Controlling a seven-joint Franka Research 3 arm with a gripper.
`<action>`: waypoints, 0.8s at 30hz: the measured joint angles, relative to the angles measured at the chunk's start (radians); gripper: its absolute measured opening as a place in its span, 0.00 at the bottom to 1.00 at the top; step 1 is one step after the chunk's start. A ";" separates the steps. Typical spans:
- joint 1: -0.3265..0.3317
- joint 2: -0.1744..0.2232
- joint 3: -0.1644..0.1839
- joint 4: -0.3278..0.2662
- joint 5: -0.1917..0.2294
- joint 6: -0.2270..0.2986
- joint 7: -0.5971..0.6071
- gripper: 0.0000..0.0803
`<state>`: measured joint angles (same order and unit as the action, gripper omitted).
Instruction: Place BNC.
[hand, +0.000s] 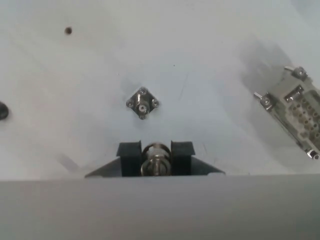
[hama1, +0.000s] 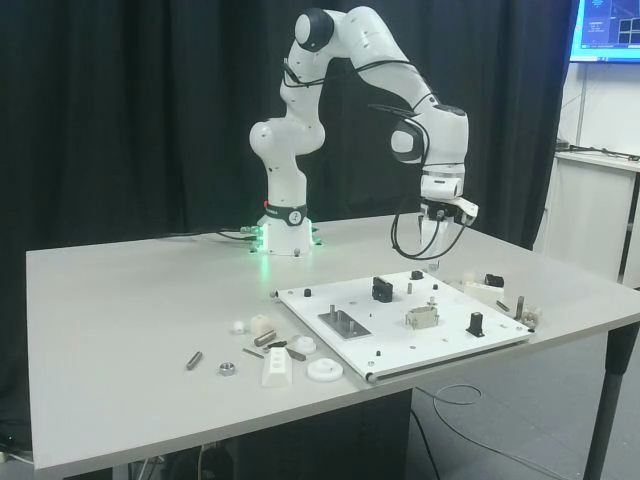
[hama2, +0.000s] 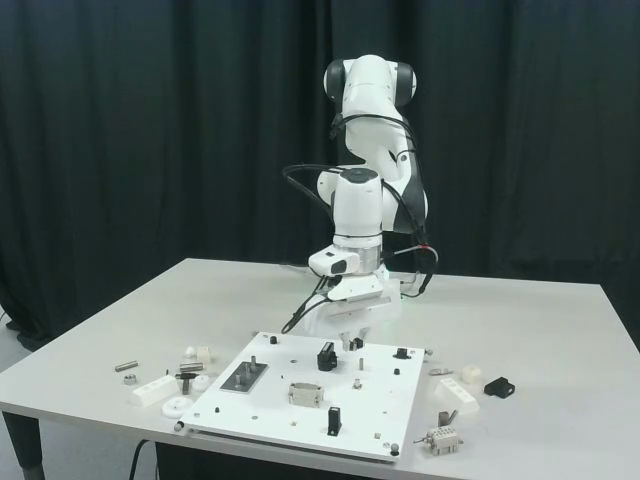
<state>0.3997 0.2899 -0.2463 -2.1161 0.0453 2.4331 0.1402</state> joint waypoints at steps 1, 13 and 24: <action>0.000 0.000 0.000 0.000 0.000 0.001 0.001 0.15; -0.012 0.003 -0.002 0.000 -0.001 -0.005 -0.022 0.15; -0.059 0.005 -0.021 0.000 -0.021 -0.014 -0.135 0.15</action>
